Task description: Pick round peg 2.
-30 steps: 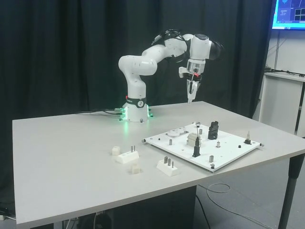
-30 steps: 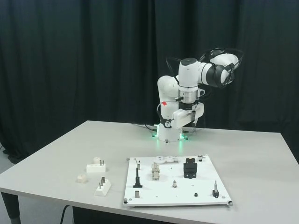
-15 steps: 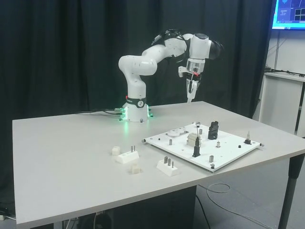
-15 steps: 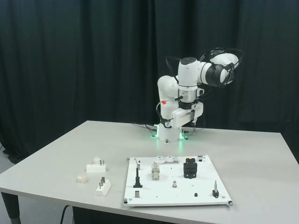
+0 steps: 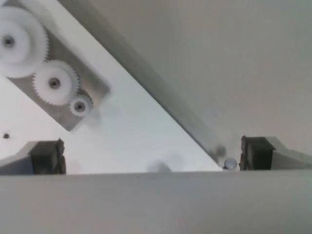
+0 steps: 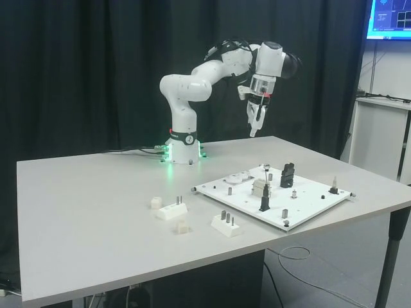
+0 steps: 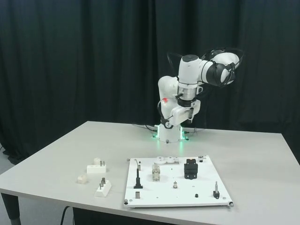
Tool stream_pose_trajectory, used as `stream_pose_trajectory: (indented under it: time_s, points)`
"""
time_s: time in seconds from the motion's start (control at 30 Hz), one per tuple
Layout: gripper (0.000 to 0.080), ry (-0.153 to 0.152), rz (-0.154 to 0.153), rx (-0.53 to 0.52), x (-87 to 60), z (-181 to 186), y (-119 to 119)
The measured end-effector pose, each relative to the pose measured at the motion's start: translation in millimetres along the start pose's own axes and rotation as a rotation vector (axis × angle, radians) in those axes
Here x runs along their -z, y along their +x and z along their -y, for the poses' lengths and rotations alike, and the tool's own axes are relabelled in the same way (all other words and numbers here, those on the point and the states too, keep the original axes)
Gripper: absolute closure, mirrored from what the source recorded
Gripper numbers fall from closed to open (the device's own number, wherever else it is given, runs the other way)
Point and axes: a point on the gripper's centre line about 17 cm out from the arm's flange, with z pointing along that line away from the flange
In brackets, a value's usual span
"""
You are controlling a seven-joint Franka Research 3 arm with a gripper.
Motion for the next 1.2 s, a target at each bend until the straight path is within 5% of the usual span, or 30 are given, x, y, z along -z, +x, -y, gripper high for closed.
stream_pose_trajectory:
  time_s: [0.63, 0.9, 1.2]
  points:
    - [0.0003, 0.078, -0.158, 0.393, 10.6, 34.4, 39.1]
    - [0.0003, 0.087, -0.182, 0.514, 3.0, 51.6, 53.6]
    - [0.0003, 0.056, -0.175, 0.609, -15.5, 64.5, 64.7]
